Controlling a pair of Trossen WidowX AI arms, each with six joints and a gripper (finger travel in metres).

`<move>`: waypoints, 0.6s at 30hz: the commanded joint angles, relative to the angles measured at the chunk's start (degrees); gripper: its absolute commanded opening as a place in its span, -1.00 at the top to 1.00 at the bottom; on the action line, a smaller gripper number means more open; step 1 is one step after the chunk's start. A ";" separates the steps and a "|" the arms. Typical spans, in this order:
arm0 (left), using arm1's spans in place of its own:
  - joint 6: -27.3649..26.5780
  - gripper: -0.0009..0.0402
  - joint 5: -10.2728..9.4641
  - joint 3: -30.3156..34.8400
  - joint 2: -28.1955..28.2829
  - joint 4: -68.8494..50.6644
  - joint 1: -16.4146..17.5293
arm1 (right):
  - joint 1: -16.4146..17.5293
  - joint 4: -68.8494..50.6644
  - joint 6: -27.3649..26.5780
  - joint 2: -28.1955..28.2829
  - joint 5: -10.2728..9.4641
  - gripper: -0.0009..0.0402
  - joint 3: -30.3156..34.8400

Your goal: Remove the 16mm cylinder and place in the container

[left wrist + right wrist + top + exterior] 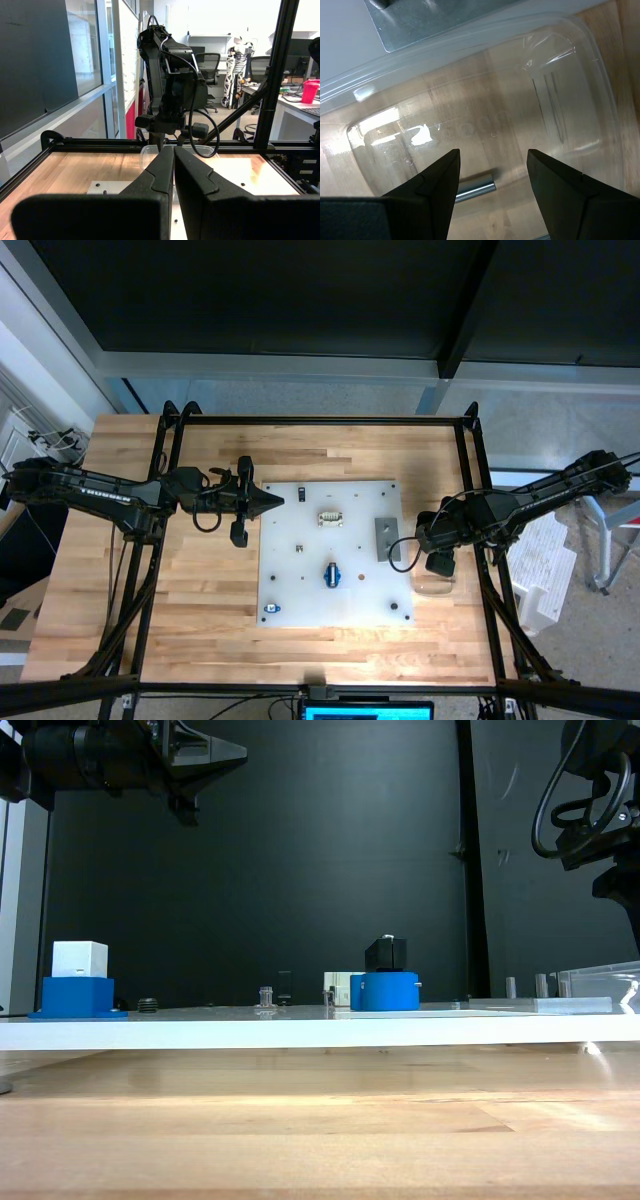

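The 16mm cylinder (476,187) lay inside the container (592,65), below the right gripper's (493,156) open fingers (435,185), long axis running finger to finger. The left gripper (173,150) hung well apart at left, fingers closed.

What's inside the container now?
The 16mm cylinder lies on the container floor, one end hidden by a finger of the open right gripper above it. Left gripper hangs shut left of the board.

This is a robotics lab in an office: desk (300,106), office chair (212,62), glass partition (82,50), black frame (274,75) around the table (75,170).
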 commanded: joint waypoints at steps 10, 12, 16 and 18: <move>0.00 0.96 0.02 0.02 0.00 0.00 0.02 | 0.02 0.37 0.31 0.00 -0.09 0.11 2.86; 0.00 0.96 0.02 0.02 0.00 0.00 0.00 | 0.02 0.74 -0.96 0.00 0.09 0.16 5.60; 0.00 0.96 0.02 0.02 0.00 0.00 0.00 | -0.07 3.96 -5.51 0.00 2.10 0.32 10.62; 0.00 0.96 0.02 0.02 0.00 0.00 0.02 | -1.20 5.86 -8.44 0.09 2.10 0.44 12.33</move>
